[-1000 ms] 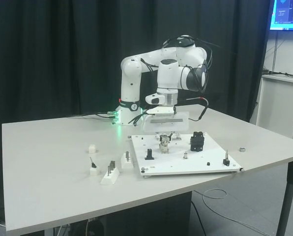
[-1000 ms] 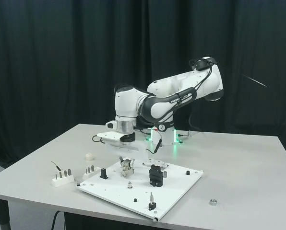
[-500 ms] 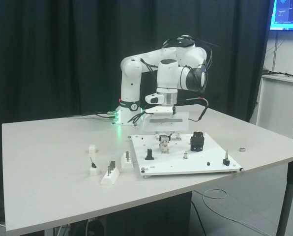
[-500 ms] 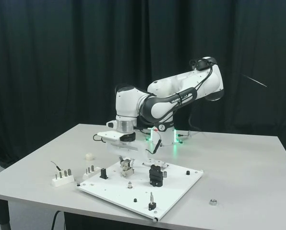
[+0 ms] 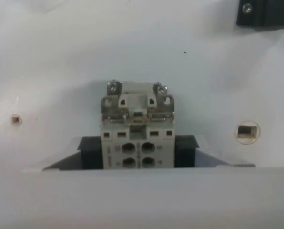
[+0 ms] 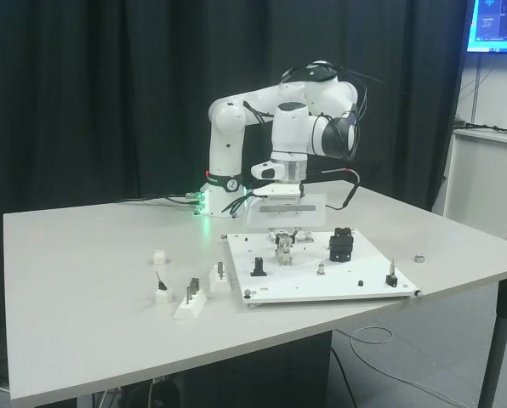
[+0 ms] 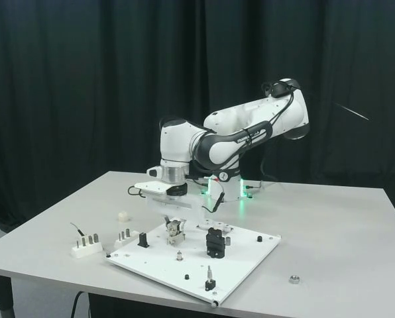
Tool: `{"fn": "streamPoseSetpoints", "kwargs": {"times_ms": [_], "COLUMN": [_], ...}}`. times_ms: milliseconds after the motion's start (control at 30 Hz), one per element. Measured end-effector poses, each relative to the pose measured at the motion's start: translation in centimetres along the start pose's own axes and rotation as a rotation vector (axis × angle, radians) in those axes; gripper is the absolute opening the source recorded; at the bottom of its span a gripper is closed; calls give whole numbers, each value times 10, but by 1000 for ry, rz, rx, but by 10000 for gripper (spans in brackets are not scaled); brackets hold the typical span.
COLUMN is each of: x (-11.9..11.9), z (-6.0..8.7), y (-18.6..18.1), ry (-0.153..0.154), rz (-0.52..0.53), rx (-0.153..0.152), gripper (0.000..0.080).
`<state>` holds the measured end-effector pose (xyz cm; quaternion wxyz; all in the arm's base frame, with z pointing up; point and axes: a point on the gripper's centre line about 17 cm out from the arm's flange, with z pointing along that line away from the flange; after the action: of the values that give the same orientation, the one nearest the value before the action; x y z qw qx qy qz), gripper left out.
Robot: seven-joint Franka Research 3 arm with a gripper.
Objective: Insert waterproof.
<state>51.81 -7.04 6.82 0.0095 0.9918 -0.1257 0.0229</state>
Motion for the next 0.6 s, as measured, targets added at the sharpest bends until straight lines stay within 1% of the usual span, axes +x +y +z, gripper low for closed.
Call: {"fn": "streamPoseSetpoints", "kwargs": {"times_ms": [600], "x": [0], "z": [0], "y": [-2], "ry": [3], "rz": [-35], "rx": [2], "gripper": [310]}}
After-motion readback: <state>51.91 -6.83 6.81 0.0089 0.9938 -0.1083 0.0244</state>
